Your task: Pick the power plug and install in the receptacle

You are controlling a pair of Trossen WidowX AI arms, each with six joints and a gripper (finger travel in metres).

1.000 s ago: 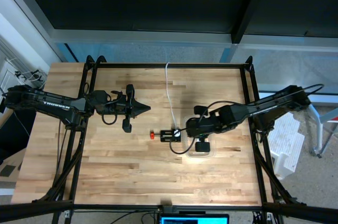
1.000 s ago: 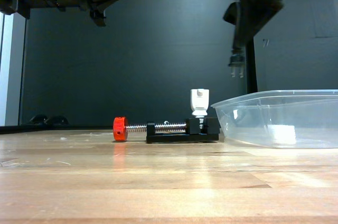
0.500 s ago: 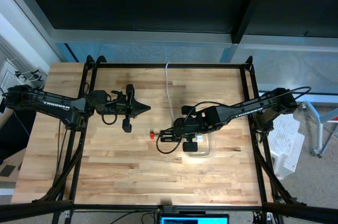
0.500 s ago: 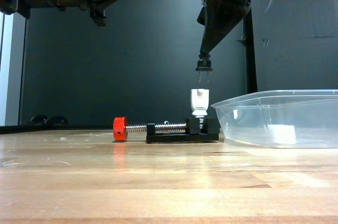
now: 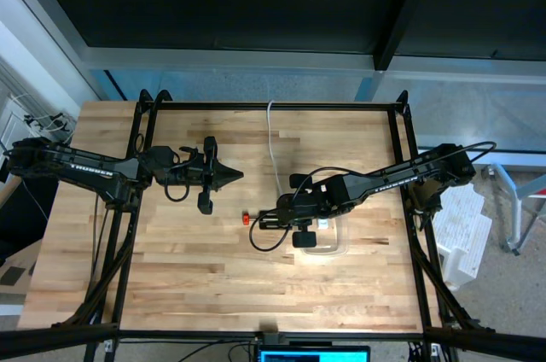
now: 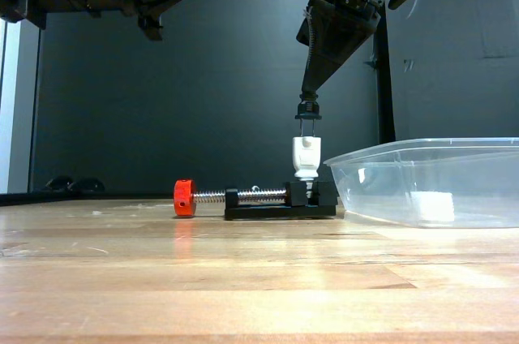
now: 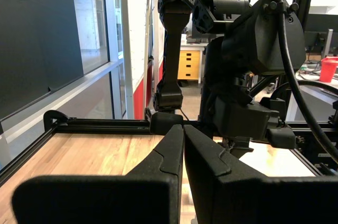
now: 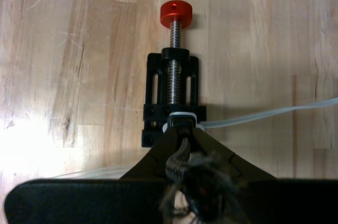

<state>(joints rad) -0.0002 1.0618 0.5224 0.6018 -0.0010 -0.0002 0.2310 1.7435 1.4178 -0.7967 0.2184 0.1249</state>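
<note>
Wood table (image 5: 188, 242) w/ black frame (image 5: 273, 106), dark wall (image 6: 243, 76), glass partitions (image 7: 87, 18), yellow cabinet (image 7: 189, 64).

Only readable thing I can spot is the brand. White TROSSEN lettering (image 5: 85, 171) runs along the black left arm (image 5: 51, 160), back from the left end effector (image 5: 239, 176) over the wooden table (image 5: 213, 277). It also shows vertically on the black right arm (image 7: 174, 49), up from the right end effector (image 6: 309, 101).
</note>
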